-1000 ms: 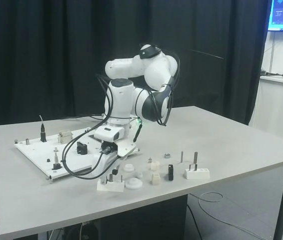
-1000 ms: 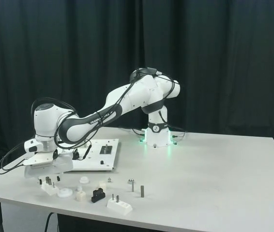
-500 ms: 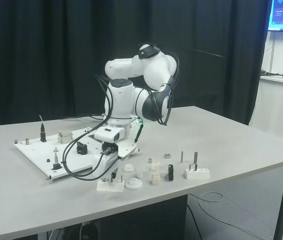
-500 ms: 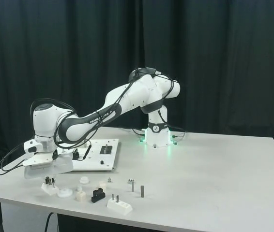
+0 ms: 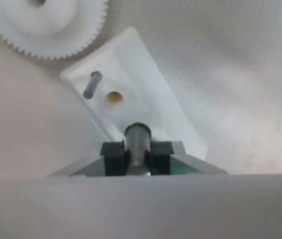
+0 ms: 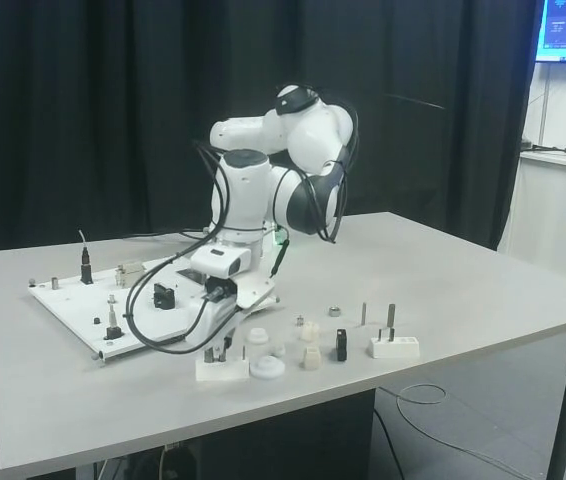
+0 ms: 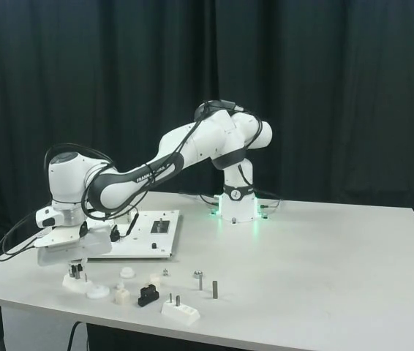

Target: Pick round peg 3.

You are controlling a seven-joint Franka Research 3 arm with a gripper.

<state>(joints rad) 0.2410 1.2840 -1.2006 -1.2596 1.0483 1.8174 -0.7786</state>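
Now the pincer is clamped on round peg 3, lifted out of its hole.

Round peg 3 hangs just above the white holder block on the grey tabletop; beside the empty hole stands a thinner peg, and a white gear lies near.

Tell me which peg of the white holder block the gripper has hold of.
The thicker round peg, clamped between the gripper's pads. The thin peg stands in the block.
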